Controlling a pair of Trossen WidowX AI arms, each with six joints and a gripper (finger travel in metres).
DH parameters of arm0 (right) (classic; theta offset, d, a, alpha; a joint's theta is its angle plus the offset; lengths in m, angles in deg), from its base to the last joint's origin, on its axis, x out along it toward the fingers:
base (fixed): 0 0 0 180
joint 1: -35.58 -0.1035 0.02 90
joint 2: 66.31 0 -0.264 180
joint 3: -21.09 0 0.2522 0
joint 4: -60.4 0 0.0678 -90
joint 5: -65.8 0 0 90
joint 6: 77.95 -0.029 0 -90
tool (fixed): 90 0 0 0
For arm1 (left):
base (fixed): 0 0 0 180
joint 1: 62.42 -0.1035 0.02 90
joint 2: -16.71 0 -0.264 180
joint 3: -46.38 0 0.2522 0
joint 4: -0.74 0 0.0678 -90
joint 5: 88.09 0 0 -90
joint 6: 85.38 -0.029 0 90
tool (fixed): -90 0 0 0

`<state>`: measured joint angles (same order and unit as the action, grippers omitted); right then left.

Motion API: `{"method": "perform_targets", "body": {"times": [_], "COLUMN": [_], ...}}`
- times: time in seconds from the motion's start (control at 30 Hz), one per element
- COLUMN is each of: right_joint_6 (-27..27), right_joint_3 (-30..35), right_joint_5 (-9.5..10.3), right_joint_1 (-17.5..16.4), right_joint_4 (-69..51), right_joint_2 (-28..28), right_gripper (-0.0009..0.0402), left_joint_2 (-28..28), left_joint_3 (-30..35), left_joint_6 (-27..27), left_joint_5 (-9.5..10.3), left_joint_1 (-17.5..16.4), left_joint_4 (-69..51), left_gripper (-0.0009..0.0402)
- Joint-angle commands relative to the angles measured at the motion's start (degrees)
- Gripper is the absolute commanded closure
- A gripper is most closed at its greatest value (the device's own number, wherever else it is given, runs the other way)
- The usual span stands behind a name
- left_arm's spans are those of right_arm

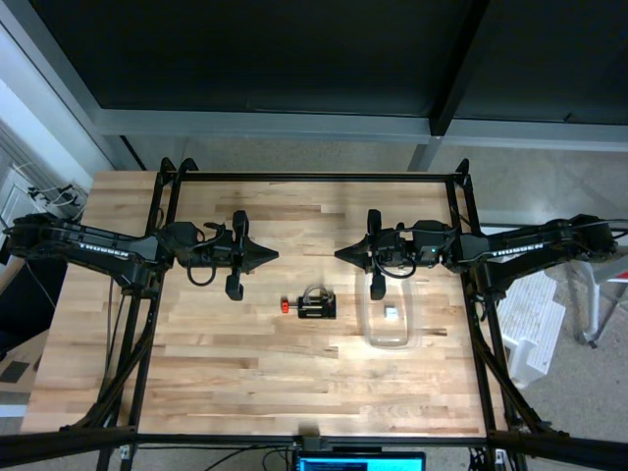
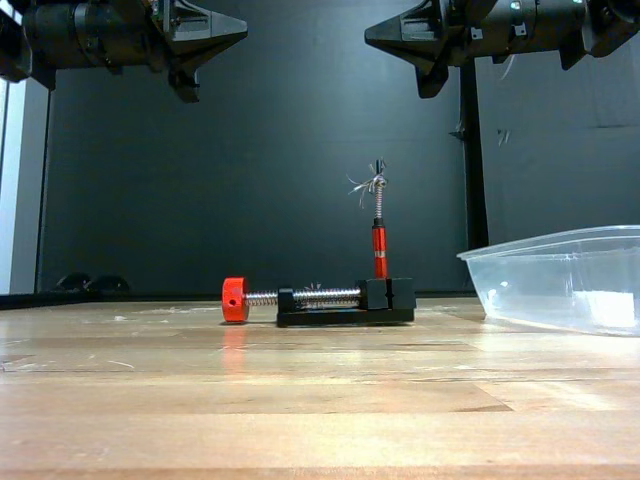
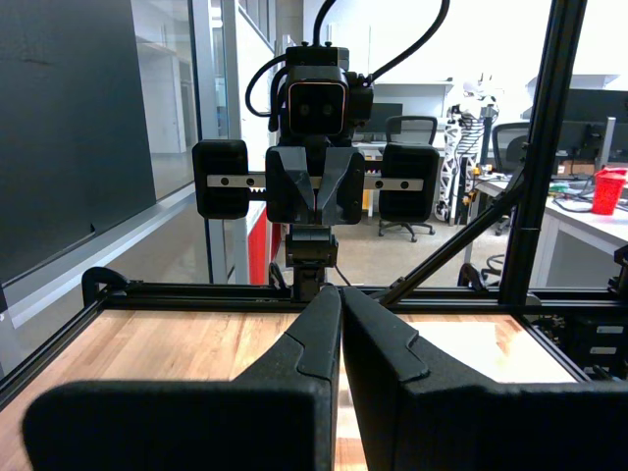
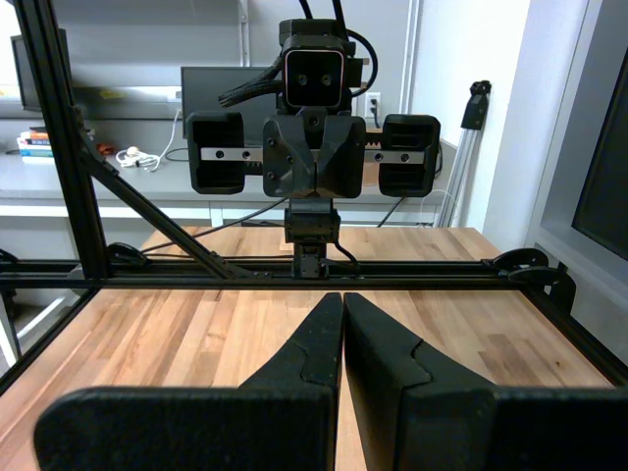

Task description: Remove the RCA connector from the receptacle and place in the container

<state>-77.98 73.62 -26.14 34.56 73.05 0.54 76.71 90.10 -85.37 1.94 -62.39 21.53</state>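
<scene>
While RCA connector point(image 2: 380, 250) sits upright in receptacle point(image 2: 345, 300), removal not begun; left pincer point(image 1: 271, 255), right pincer point(image 1: 340, 255) hang abv counter point(image 1: 196, 373), both pressed together; nxt: spread, descend.

Clear glossy plastic container point(image 2: 560, 285); smooth wood table point(image 2: 300, 400); matt left claw point(image 1: 274, 255), right claw point(image 1: 339, 255).

I am holding my left gripper point(image 3: 340, 294) over the wooden table point(image 3: 167, 343), its fingers pressed together. It is pointing straight at my right gripper point(image 3: 316, 186), which is facing back, fingers likewise touching. A black frame rail point(image 3: 216, 294) is edging the table.
</scene>
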Motion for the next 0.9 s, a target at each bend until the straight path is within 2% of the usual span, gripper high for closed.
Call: {"method": "perform_targets", "body": {"times": [0.03, 0.2, 0.4, 0.6, 0.8, 0.9], "right_joint_6": [0.04, 0.02, -5.66, -5.51, -5.53, -5.53], "right_joint_3": [0.0, 0.0, 0.44, 6.34, 13.57, 17.49], "right_joint_5": [0.02, 0.02, 0.07, 0.5, 0.39, -0.61], "right_joint_1": [0.0, 0.0, -0.04, -1.16, -3.78, -5.29], "right_joint_4": [0.02, 0.02, -1.73, -22.58, -41.38, -50.29], "right_joint_2": [0.02, 0.02, 0.02, 0.37, 2.25, 4.46], "right_gripper": [0.0393, 0.0393, 0.0393, 0.0393, 0.0393, 0.0393], "left_joint_2": [0.0, 0.0, 0.0, 0.0, 0.0, 0.0], "left_joint_3": [0.0, 0.0, 0.0, 0.0, 0.0, 0.0], "left_joint_6": [0.0, 0.0, 0.0, 0.0, 0.0, 0.0], "left_joint_5": [0.0, 0.0, 0.0, 0.0, 0.0, 0.0], "left_joint_1": [-0.02, -0.02, -0.02, -0.04, -0.02, -0.02], "left_joint_4": [0.02, 0.0, 0.02, 0.0, 0.0, 0.0], "left_gripper": [0.0393, 0.0393, 0.0393, 0.0393, 0.0393, 0.0393]}}
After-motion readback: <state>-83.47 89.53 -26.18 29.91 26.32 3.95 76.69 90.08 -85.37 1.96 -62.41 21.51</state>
